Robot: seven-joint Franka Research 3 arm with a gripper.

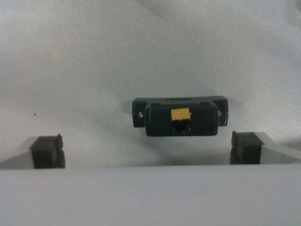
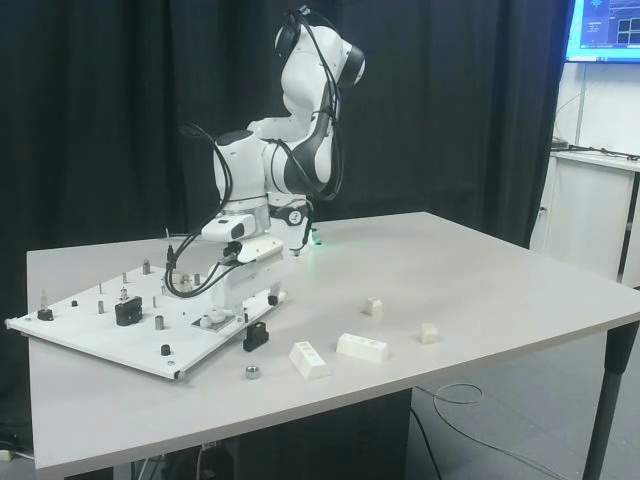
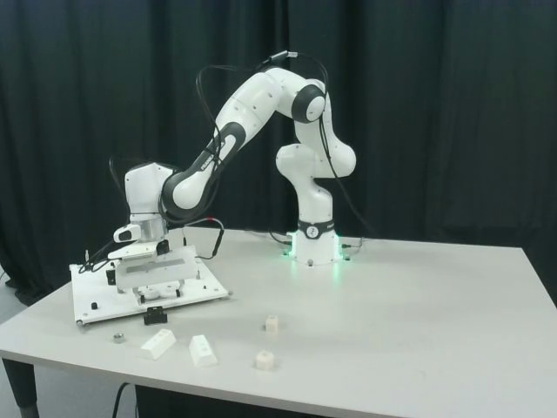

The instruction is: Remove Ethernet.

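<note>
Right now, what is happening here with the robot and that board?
The white arm reaches over the white board on the grey table. Its gripper is open and holds nothing. In the wrist view, the black Ethernet socket block lies ahead between the fingers, not yet touched.

Black socket block [image 1: 181, 116] (white board [image 2: 90, 335])

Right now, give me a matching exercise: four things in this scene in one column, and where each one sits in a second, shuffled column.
Things:
1. black socket block
2. gripper
3. white blocks
4. white board

Places:
A. loose on the grey table, off the board
B. lying at the table's end, far from the arm's base
C. mounted on the board, beyond the fingertips in the wrist view
D. held just above the board

Pairs: 1-C, 2-D, 3-A, 4-B
</note>
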